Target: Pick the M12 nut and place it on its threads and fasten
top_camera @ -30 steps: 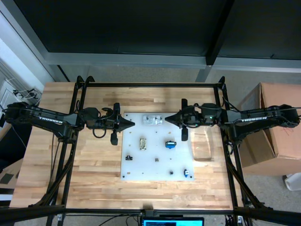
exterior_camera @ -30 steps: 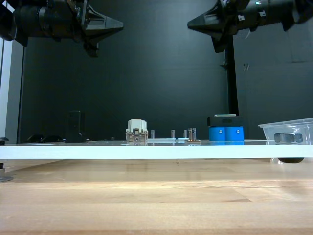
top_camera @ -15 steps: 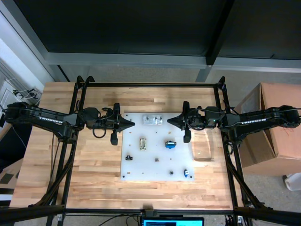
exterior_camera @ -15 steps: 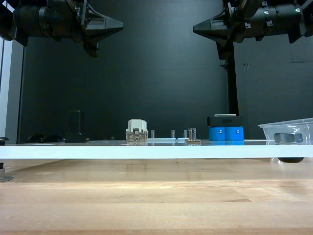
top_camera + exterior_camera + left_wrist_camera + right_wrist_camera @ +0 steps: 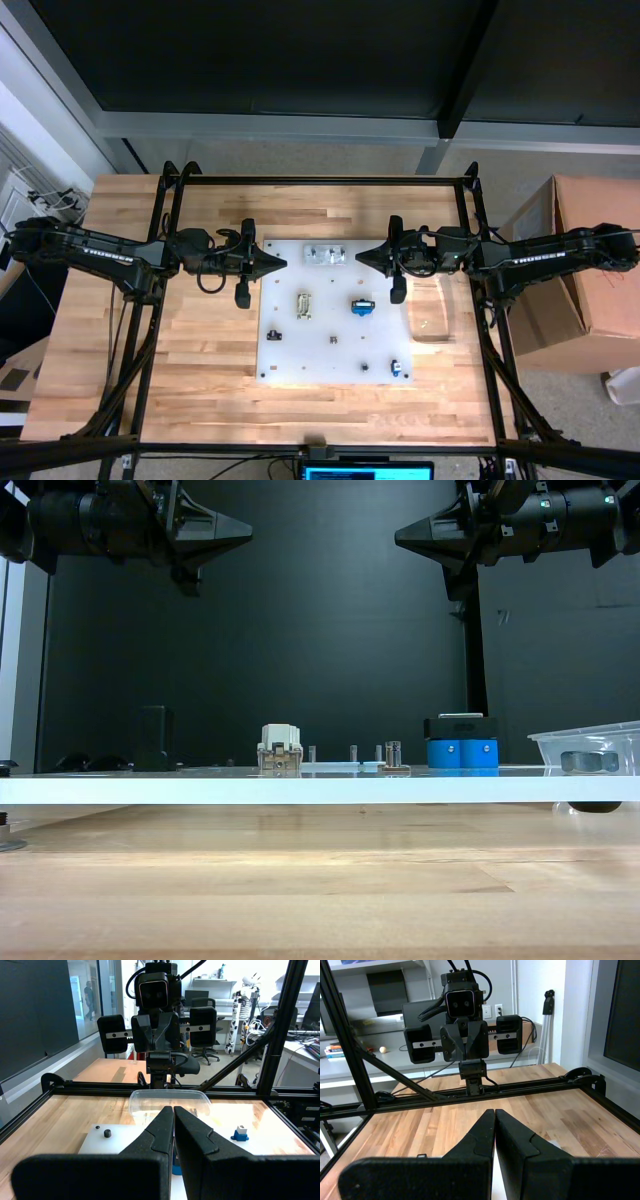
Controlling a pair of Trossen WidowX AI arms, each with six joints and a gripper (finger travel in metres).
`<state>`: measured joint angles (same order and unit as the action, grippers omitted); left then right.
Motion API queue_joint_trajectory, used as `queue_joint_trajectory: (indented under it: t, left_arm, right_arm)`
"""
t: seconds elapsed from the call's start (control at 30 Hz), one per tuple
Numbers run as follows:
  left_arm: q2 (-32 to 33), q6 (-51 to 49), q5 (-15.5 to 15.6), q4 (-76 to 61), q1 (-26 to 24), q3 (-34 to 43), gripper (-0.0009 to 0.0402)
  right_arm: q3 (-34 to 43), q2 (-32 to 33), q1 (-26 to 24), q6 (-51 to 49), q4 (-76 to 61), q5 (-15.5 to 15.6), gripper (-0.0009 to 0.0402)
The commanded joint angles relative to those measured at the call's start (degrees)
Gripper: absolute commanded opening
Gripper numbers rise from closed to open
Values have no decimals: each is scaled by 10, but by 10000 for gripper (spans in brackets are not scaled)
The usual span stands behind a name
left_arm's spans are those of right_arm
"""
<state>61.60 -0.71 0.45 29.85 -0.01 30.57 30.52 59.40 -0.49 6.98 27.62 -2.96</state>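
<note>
Right gripper [image 5: 358, 255] has slid slightly right. It and left gripper [image 5: 284, 264] hang high, tips pressed together. Nut [image 5: 590, 762] lies flat, hole up, near right; inside tray [image 5: 580, 730] or not, cannot tell.

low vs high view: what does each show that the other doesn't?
Only low: the silver M12 nut at board level, in line with the clear tray. Only high: the tray's floor with no nut visible in it, so it's apparently on its stud; a cardboard box right of the table. Both: left gripper and right gripper raised over the white board's far part, fingers shut on nothing; blue block, white connector.
</note>
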Motion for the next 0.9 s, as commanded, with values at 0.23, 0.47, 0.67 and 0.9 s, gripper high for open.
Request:
queue_joint_trajectory:
  t: [0.23,0.47,0.67,0.9]
  left_arm:
    - [0,0,0,0,0,0,0]
    - [0,0,0,0,0,0,0]
    - [0,0,0,0,0,0,0]
    - [0,0,0,0,0,0,0]
  right_arm:
    - [0,1,0,0,-12,0,0]
    - [0,1,0,0,-12,0,0]
    - [0,1,0,0,-12,0,0]
    - [0,1,0,0,-12,0,0]
